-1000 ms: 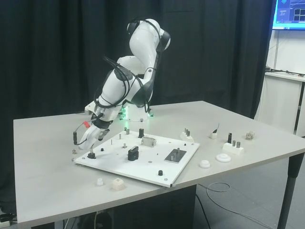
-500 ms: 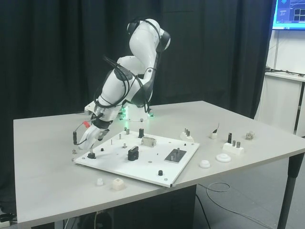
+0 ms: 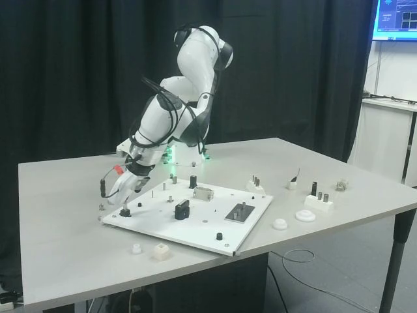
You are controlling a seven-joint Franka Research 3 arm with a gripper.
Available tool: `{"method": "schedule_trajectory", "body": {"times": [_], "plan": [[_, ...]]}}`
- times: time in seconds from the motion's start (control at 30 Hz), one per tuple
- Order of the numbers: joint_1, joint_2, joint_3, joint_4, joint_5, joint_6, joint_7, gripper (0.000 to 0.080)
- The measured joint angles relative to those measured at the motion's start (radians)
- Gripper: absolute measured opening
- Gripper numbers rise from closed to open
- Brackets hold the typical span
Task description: Insert Ethernet.
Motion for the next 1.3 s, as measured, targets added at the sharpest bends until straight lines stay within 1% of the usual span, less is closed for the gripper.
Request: {"method": "schedule_trajectory", "body": {"times": [0.4, 1.3], "plan": [[0.011, 0.0, -0.009, -0.005, 0.006, 0.0, 0.001, 0.0065], [0.011, 0.0, -0.015, -0.009, 0.008, 0.008, 0.001, 0.0065]]}}
